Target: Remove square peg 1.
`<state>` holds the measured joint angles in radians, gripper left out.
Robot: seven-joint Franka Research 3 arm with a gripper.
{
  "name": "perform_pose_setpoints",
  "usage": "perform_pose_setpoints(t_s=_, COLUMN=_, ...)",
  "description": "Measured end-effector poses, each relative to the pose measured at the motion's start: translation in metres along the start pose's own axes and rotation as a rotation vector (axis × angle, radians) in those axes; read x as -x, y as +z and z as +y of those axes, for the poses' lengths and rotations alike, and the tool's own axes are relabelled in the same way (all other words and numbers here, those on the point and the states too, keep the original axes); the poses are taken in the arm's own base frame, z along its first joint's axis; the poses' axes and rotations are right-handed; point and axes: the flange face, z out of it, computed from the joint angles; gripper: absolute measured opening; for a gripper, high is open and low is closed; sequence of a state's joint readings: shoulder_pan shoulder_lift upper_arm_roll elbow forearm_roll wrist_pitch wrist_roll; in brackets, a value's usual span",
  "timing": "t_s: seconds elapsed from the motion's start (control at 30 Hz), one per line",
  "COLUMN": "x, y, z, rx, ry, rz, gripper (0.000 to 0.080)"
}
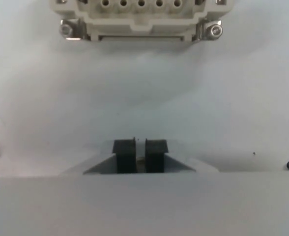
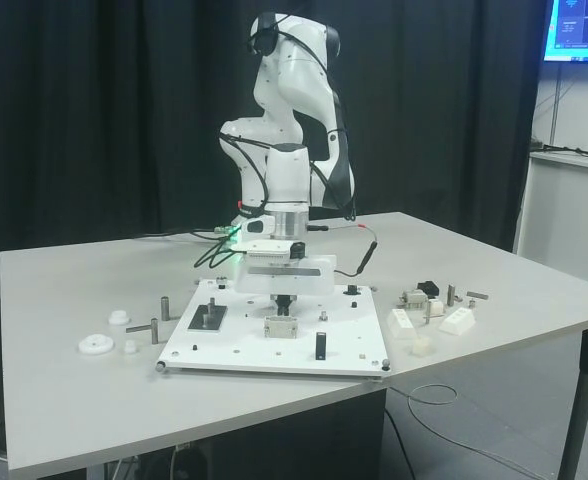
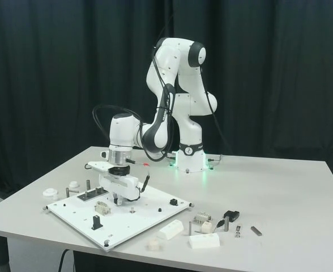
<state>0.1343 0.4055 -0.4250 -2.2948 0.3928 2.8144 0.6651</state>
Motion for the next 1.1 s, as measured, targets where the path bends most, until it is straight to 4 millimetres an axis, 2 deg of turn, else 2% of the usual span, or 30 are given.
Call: perform_pose_setpoints(t_s=1.1, x=-0.006, y=-0.011, z=-0.002, rx=-0.001, ry=0.012, rz=-0.024, gripper=0.0036)
